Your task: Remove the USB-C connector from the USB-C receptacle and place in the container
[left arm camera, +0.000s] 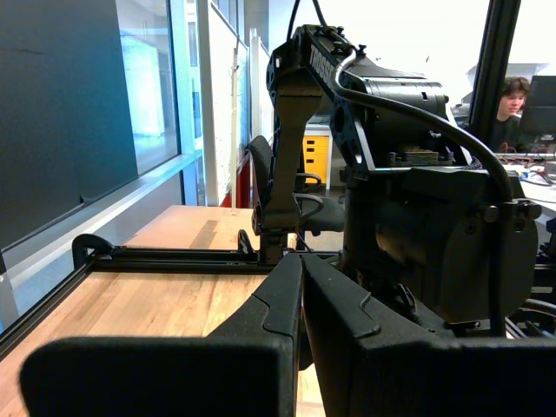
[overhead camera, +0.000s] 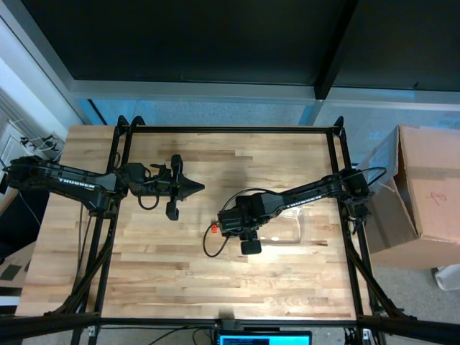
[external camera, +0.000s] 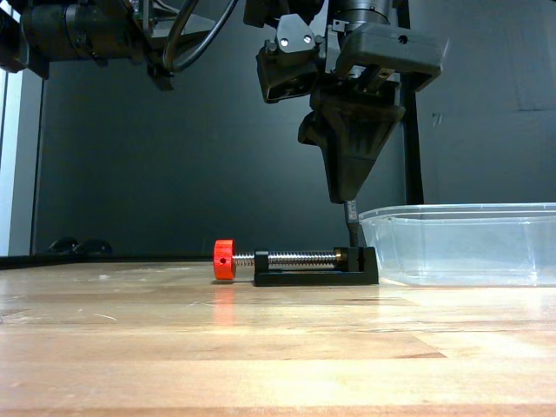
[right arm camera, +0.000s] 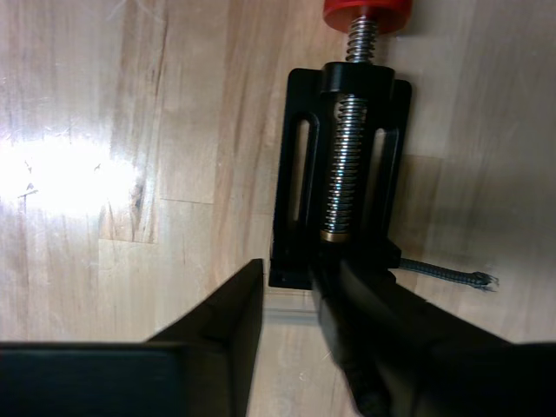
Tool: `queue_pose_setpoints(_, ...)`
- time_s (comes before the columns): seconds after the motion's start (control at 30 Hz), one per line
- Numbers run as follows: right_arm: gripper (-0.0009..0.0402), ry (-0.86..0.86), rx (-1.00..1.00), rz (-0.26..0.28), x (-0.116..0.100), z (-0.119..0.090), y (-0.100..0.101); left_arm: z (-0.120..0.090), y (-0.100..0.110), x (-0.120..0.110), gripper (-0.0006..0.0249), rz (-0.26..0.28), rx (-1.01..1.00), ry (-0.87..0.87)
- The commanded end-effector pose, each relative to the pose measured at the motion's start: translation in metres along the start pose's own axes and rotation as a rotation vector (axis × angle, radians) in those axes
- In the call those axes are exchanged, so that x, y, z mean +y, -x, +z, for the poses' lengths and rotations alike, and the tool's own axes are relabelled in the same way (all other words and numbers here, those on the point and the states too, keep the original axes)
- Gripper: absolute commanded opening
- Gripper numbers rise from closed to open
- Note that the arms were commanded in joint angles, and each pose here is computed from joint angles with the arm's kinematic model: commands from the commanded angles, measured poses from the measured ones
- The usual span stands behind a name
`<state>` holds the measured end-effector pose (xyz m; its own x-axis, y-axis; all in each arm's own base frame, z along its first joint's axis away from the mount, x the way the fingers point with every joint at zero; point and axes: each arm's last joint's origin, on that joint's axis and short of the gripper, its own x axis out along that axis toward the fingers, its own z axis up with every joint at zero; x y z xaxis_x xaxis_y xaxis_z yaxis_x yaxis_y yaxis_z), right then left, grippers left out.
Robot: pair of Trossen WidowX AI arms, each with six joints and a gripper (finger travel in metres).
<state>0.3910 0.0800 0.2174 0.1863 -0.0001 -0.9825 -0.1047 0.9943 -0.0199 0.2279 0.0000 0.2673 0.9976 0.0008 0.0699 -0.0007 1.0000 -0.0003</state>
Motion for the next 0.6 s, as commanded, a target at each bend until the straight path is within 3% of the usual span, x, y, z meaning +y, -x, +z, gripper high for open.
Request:
queue_pose_setpoints(0.03,0.0059,0.001,-0.003,0.005,0.0012,0.0002,0.0001,-0.0001,-0.0001,0.0001,0.0000,0.000,0.000,0.000)
queue_pose_setpoints(0.2,-0.0004,0.004,-0.008,0.006,0.0026,0.0006,0.0002,-0.0001,-0.0001,0.0001,0.0000,0.000,0.000,0.000)
queue_pose_setpoints(0.6,0.0000,0.019,-0.014,0.010,0.0103,0.0003,0.0005,-0.0001,-0.0001,0.0001,0.0000,0.000,0.000,0.000)
